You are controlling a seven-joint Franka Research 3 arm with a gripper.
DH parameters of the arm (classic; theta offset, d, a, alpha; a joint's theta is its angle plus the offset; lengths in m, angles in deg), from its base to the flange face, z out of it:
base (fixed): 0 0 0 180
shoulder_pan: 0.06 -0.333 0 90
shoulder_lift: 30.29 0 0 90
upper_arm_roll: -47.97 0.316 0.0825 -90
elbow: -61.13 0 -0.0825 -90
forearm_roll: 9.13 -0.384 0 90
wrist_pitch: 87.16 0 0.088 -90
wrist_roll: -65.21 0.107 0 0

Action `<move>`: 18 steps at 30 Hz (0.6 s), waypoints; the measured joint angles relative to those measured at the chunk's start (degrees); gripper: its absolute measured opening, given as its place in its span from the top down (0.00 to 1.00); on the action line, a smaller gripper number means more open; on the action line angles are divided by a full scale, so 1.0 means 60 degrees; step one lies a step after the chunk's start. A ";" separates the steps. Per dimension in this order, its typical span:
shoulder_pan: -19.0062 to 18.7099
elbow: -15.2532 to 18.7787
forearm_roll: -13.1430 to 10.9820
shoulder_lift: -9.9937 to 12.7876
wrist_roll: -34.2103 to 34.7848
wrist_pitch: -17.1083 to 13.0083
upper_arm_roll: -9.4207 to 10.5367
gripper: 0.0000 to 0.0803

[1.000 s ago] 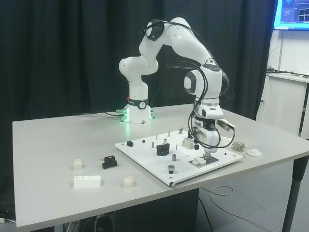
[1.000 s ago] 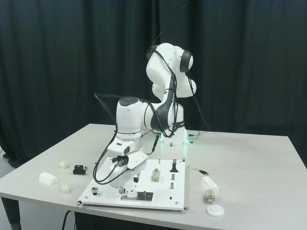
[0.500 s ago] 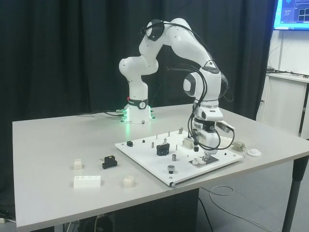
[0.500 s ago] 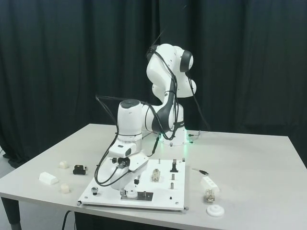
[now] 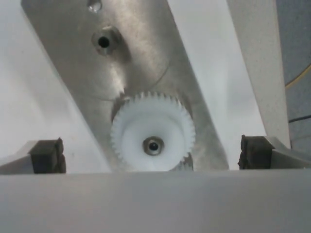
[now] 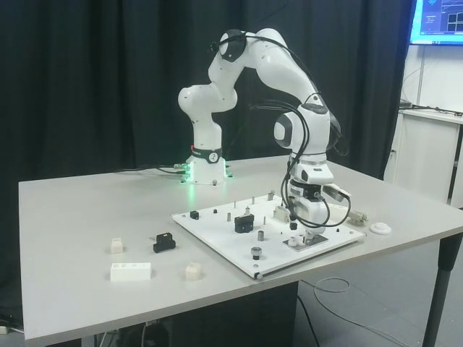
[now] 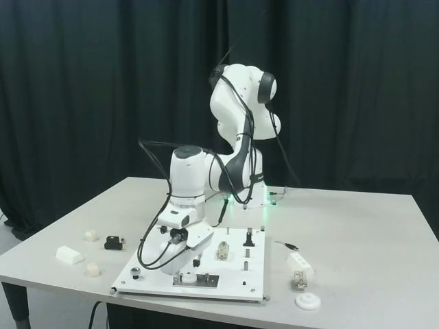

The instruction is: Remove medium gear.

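Over the last second the arm has carried its wrist lower and slightly inward over the white board (image 6: 217, 231), so the gripper (image 5: 150, 154) now hangs directly above the medium gear (image 5: 153, 137); this looks like the final approach before a grasp, and the gear is not yet lifted. The fingers (image 5: 47, 156) stand wide open, one on each side of the gear and well clear of its teeth, holding nothing. The gear sits on its pin on the grey metal plate (image 5: 136, 63) near the board's front corner closest to the table's edge. It is a white, matt plastic disc with fine, even teeth and a raised hub; the plate is brushed, faintly scuffed metal with an empty hole.
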 joint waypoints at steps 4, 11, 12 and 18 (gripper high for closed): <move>0.0000 0.0085 0.0000 0.0002 0.0000 -0.0128 0.0030 0.00; 0.0000 0.0203 0.0000 0.0025 0.0000 -0.0304 0.0075 0.00; 0.0000 0.0208 0.0000 0.0031 0.0000 -0.0311 0.0081 0.00; 0.0000 0.0256 0.0000 0.0050 0.0000 -0.0384 0.0116 0.00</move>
